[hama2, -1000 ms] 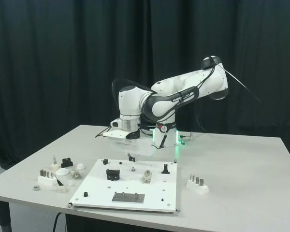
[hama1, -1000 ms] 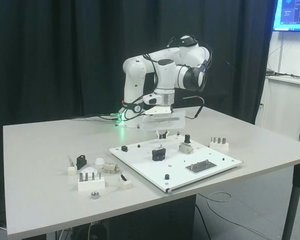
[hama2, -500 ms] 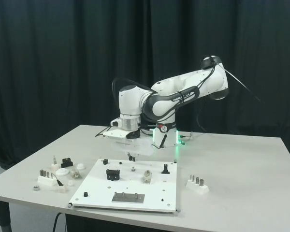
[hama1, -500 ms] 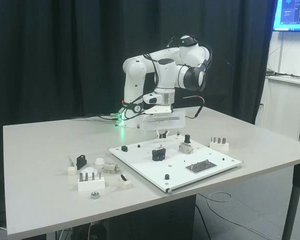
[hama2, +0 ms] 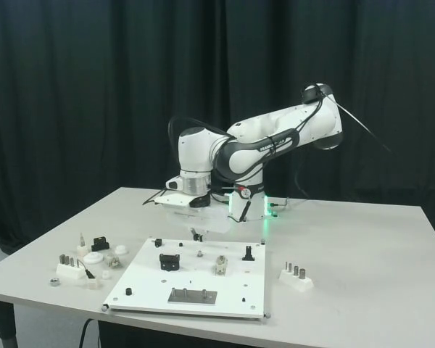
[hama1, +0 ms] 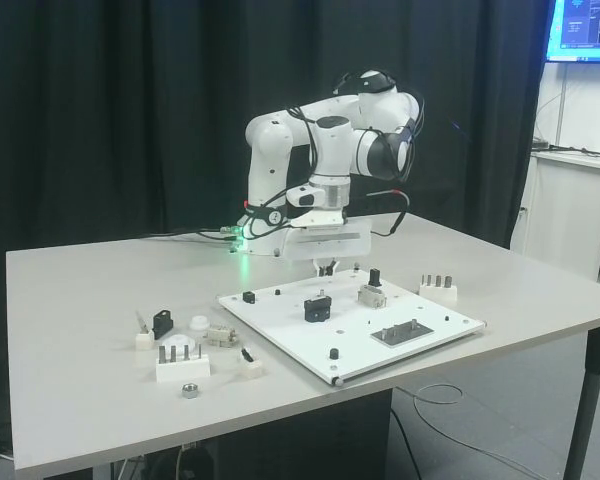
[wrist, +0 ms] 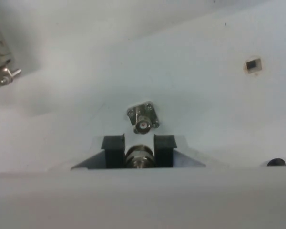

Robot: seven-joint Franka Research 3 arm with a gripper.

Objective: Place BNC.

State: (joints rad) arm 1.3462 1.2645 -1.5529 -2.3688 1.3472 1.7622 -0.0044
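Wrist view: gripper (wrist: 139, 151) — two black fingers (wrist: 113, 149) closed to a narrow gap on the BNC plug (wrist: 139, 159), its metal barrel clamped between them. BNC socket (wrist: 143, 119), a square four-screw flange, sits on the white board (wrist: 200, 109) close ahead of the plug, not touching it. Small dark square hole (wrist: 253, 65) in the board, well apart from the socket.

First room view: white arm (hama1: 325, 150) bent low over the far edge of the board (hama1: 420, 345), gripper (hama1: 327, 268) just above the board surface. Green light (hama1: 239, 236) at the arm's base. On the board — black clamp block (hama1: 317, 309), grey connector block (hama1: 370, 293), black upright post (hama1: 374, 275), grey metal plate with pegs (hama1: 401, 333), black knob (hama1: 249, 297) near the left corner. On the grey table (hama1: 80, 300) left of the board: white peg holder (hama1: 183, 362), metal nut (hama1: 190, 390), black bracket (hama1: 162, 322), white round piece (hama1: 196, 323). Second white peg holder (hama1: 438, 288) beside the board's right corner.

Second room view: gripper (hama2: 197, 235) at the board's far edge, socket post (hama2: 200, 254) just beyond it.
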